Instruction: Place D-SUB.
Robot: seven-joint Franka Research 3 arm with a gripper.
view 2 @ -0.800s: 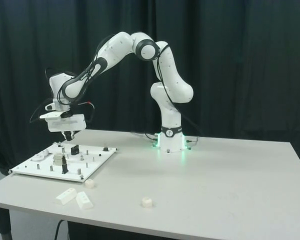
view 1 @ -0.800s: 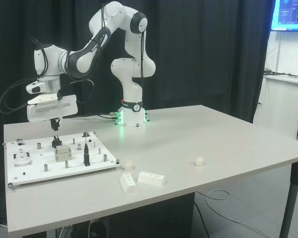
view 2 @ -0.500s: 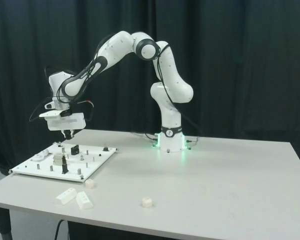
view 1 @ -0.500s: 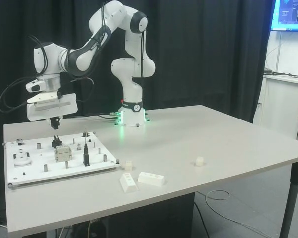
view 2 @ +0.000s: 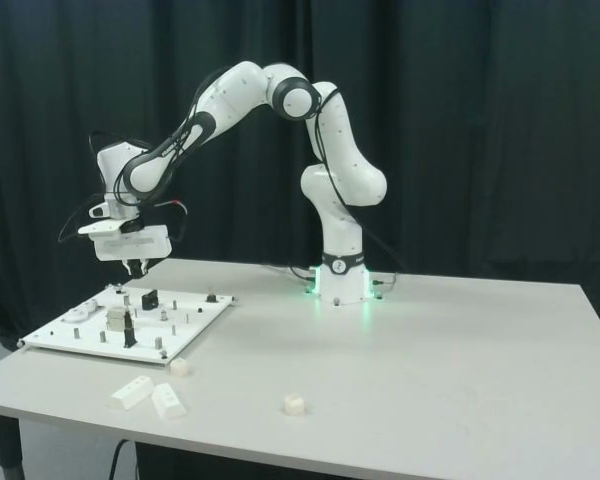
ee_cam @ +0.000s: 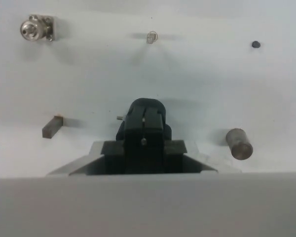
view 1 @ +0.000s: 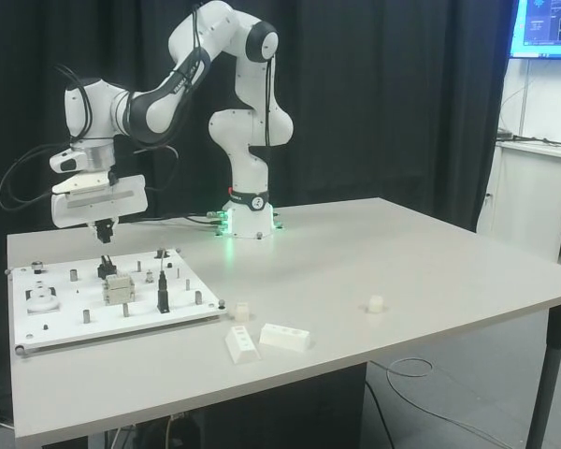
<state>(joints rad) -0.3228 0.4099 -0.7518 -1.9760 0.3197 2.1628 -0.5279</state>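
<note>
In the wrist view the black D-SUB [ee_cam: 144, 129] stands on the white board [ee_cam: 187, 84], seated at the edge of a grey mount block [ee_cam: 138, 160], and it sits straight below the camera with clear air above it; a grey cylinder peg [ee_cam: 239, 143] stands just beside it on one side and a small grey bar [ee_cam: 52, 126] on the other, with a metal connector [ee_cam: 36, 27] farther off. The fingertips do not show here. In the first room view the gripper [view 1: 104, 235] hangs above the far-left part of the board [view 1: 182, 304], directly over the D-SUB [view 1: 104, 270] and apart from it, holding nothing; whether its fingers are parted or together cannot be told. In the second room view the gripper [view 2: 134, 267] likewise hovers just above the D-SUB [view 2: 149, 298], which rests on the board [view 2: 80, 340] at the table's [view 2: 430, 360] left end.
</note>
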